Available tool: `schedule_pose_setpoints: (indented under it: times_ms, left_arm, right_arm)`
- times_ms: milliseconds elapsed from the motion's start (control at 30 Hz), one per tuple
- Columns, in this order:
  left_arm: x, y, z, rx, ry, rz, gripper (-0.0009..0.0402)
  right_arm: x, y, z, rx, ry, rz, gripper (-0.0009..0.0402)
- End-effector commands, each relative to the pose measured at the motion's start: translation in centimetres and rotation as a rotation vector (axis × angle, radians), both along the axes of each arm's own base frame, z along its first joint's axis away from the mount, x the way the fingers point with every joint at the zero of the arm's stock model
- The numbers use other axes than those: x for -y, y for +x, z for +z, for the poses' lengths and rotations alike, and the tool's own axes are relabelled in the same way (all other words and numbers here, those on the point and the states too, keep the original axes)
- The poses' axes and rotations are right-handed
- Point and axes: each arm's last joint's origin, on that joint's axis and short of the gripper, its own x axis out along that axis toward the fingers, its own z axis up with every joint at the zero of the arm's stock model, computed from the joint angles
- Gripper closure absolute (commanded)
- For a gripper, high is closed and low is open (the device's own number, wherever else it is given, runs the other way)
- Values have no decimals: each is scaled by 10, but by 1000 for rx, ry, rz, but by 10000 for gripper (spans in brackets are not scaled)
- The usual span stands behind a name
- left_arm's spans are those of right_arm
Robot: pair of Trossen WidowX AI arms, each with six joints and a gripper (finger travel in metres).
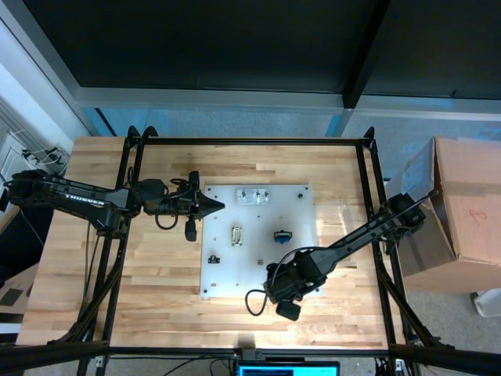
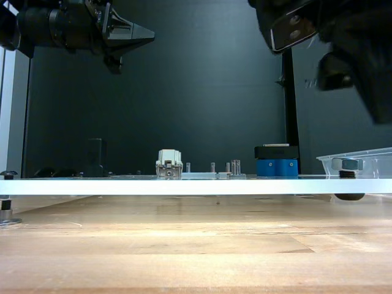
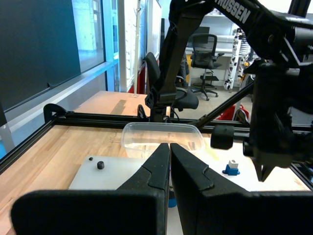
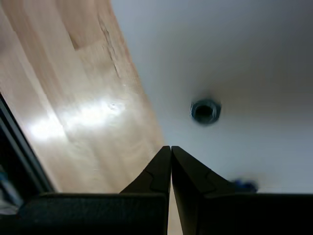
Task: Unfasten the M12 nut and place it in the container
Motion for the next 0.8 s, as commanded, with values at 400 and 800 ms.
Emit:
schedule_pose_setpoints:
  times_ms: [400, 800]
  left_arm:
    - [0, 0, 0, 1, 0, 0, 393]
    - [0, 0, 0, 1, 0, 0, 393]
  right_arm:
    - [6, 7, -5, 40, -99, -316, 219]
    - [6, 13, -24, 16, -126, -87, 160]
